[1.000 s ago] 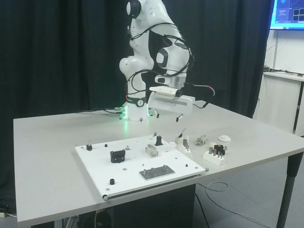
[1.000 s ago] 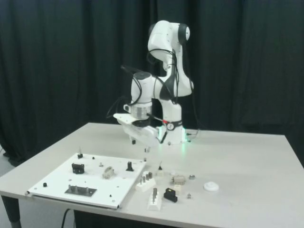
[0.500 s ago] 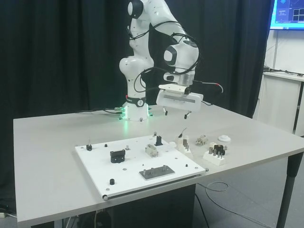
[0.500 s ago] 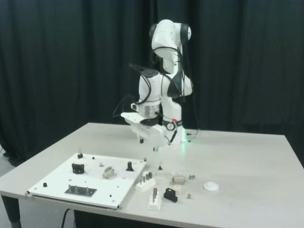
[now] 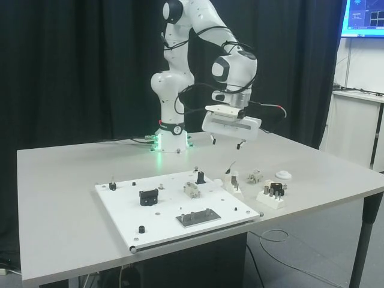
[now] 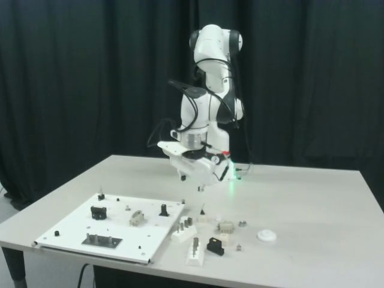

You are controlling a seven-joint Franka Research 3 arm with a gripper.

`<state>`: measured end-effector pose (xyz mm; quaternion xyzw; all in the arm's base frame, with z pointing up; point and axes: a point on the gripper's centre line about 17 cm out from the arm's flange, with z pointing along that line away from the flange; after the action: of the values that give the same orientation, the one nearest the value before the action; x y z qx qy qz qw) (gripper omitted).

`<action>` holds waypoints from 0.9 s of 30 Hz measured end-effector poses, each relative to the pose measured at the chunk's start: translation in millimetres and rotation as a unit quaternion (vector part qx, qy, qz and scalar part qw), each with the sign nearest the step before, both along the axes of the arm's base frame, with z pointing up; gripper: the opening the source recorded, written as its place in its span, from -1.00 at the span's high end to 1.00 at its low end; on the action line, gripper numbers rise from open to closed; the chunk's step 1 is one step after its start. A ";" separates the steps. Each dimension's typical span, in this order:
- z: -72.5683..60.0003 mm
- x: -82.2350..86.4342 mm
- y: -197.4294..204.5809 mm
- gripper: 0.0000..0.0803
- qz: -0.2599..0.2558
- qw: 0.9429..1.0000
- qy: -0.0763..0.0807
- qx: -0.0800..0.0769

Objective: Pick USB.

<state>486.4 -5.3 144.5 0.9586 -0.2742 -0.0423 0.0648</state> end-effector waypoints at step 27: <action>-29.0 2.2 4.3 -0.99 0.153 0.987 0.050 0.008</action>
<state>488.6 -1.1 115.6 0.9864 -0.1208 -0.0819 0.0759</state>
